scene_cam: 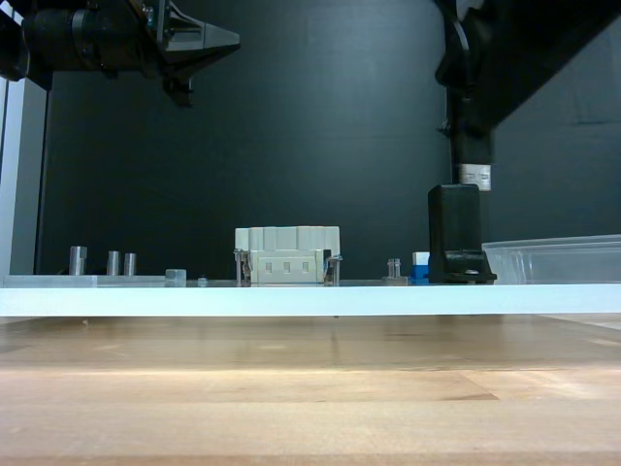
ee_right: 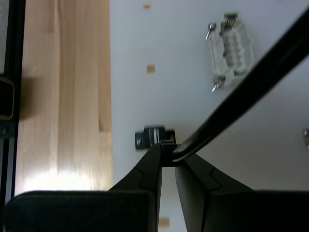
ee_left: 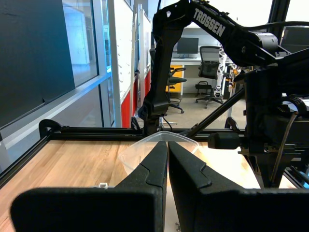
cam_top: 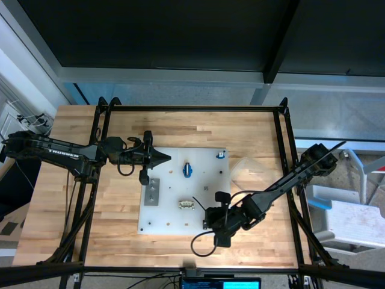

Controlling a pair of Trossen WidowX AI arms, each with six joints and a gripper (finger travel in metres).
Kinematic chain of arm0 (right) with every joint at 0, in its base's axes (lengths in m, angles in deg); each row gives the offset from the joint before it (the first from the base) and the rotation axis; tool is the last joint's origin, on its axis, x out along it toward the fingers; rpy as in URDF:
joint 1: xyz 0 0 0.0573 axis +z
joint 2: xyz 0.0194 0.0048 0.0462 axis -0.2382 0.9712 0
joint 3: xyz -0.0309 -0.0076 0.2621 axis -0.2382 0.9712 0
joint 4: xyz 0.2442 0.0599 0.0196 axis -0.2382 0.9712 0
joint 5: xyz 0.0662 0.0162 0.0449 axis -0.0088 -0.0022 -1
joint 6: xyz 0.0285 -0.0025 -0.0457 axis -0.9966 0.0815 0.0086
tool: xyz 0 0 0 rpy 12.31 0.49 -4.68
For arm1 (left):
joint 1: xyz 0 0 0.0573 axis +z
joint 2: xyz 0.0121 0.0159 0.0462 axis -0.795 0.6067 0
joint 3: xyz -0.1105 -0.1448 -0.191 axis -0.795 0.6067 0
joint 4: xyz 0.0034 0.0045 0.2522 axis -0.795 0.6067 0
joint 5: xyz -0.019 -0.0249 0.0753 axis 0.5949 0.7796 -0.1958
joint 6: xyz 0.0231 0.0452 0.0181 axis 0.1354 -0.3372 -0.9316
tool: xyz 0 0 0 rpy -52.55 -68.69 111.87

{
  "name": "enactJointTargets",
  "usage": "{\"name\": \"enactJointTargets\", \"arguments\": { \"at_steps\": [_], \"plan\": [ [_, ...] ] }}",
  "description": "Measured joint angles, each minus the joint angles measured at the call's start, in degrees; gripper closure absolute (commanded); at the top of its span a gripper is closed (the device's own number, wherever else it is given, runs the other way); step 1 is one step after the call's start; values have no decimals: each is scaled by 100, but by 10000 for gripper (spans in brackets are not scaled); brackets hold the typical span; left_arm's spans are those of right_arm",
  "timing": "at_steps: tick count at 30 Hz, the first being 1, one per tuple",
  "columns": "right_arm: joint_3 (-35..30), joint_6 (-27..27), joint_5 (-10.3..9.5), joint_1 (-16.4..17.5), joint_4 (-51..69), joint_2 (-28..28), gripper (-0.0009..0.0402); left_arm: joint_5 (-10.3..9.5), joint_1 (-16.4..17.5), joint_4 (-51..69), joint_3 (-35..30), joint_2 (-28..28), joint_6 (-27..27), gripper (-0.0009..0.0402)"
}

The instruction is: Remove the USB connector from the USB hub and place in the container

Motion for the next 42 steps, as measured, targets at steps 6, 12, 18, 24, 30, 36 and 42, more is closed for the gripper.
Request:
{"name": "enactJointTargets", "arguments": {
  "at_steps": [6, 12, 18, 24, 30, 36, 42],
  "plan": [
    [168, -4, 63, 31, -63, -282, 393, 0, 0, 0, -2, 0, 0, 392],
    [188, 2, 46, 50, 52, -444, 393, 0, 0, 0, 0, 0, 0, 392],
    [170, 9, 13, 44, 122, -684, 393, 0, 0, 0, 0, 0, -2, 392],
    [57, 61, 24, 35, 127, -879, 393, 0, 0, 0, -2, 0, 0, 392],
    [50, 61, 26, 24, 243, -927, 393, 0, 0, 0, -2, 0, -2, 392],
    [50, 61, 24, 24, 313, -984, 393, 0, 0, 0, -2, 0, 0, 392],
    [170, 7, 26, -68, 739, -1268, 393, 0, 0, 2, -2, 0, -2, 392]
  ]
}}
